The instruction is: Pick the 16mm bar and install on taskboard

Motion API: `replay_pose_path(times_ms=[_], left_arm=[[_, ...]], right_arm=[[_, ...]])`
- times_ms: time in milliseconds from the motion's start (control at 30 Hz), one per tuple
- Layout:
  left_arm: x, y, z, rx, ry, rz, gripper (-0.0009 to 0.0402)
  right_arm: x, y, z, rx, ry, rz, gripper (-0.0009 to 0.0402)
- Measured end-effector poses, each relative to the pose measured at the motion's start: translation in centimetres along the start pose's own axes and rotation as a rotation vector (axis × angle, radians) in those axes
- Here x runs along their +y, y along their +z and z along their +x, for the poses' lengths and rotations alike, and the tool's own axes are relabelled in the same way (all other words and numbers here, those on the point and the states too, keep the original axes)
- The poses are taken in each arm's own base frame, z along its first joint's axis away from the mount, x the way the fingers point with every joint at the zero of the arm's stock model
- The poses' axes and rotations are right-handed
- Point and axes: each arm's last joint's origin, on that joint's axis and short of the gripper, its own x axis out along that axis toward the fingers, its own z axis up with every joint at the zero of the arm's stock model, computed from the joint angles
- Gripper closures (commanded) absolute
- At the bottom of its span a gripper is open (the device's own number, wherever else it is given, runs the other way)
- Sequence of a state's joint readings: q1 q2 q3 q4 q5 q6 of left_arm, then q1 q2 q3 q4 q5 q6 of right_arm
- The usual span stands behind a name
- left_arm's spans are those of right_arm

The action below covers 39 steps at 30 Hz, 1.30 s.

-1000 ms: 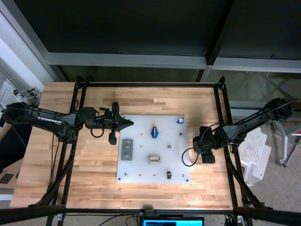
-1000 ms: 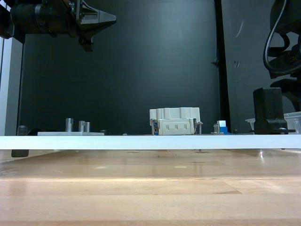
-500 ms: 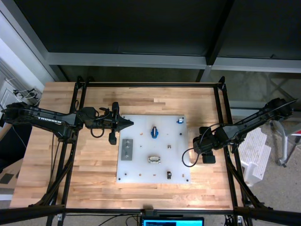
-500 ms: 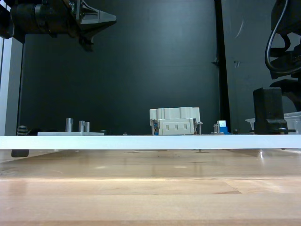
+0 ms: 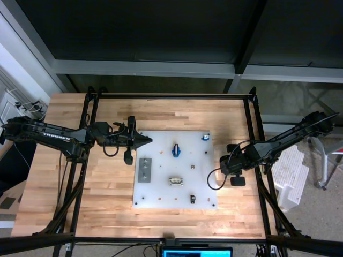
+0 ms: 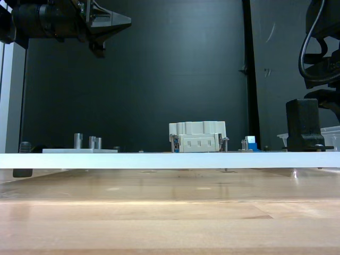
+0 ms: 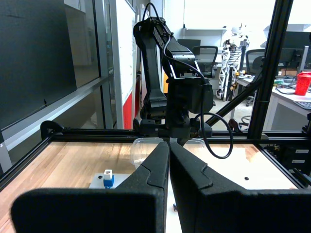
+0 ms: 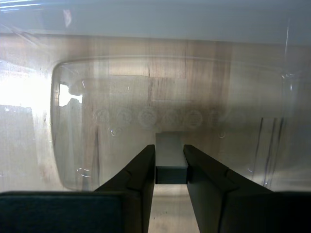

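Right wrist view: the right gripper (image 8: 170, 147) pinches the 16mm bar (image 8: 171, 158) between its fingers above the clear tray (image 8: 97, 145), just off the right edge of the taskboard (image 5: 161, 193). The left gripper (image 5: 143, 140), fingers pressed together, hovers high over the far-left corner.

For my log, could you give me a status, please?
Left gripper shut, high over taskboard corner. Right gripper shut on 16mm bar over clear tray. No obstruction seen.

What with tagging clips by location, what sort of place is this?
Probably a robotics lab in an office: office chairs and desks behind a framed workbench. Left gripper, shut, hovers over the taskboard; right gripper holds the 16mm bar over a clear tray.
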State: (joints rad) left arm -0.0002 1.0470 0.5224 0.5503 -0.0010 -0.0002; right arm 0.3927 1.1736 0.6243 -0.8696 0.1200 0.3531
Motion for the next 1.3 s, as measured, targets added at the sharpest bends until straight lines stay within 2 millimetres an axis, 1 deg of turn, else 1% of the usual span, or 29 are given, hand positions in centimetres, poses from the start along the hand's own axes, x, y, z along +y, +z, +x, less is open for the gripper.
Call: replay_pose_path(times_ms=[167,300,467,567,767,1133,1300], left_arm=[[0.0,0.0,0.0,0.000,0.000,0.000,0.0393],[0.0,0.0,0.0,0.000,0.000,0.000,0.0393],[0.0,0.0,0.0,0.000,0.000,0.000,0.0393],[0.0,0.0,0.0,0.000,0.000,0.000,0.0393],[0.0,0.0,0.0,0.000,0.000,0.000,0.0393],[0.0,0.0,0.0,0.000,0.000,0.000,0.0393],[0.0,0.0,0.0,0.000,0.000,0.000,0.0393]], right_arm=[[0.0,0.0,0.0,-0.004,-0.010,-0.002,0.0376],[0.0,0.0,0.0,-0.005,-0.010,-0.002,0.0394],[0.0,0.0,0.0,-0.005,-0.010,-0.002,0.0387],[0.0,0.2,-0.4,-0.008,-0.009,-0.002,0.0382],[-0.1,0.5,-2.1,-0.002,-0.011,-0.003,0.0373],[-0.4,1.5,-7.0,0.015,-0.014,0.003,0.0368],[-0.4,1.7,-8.0,0.010,-0.011,0.004,0.0368]])
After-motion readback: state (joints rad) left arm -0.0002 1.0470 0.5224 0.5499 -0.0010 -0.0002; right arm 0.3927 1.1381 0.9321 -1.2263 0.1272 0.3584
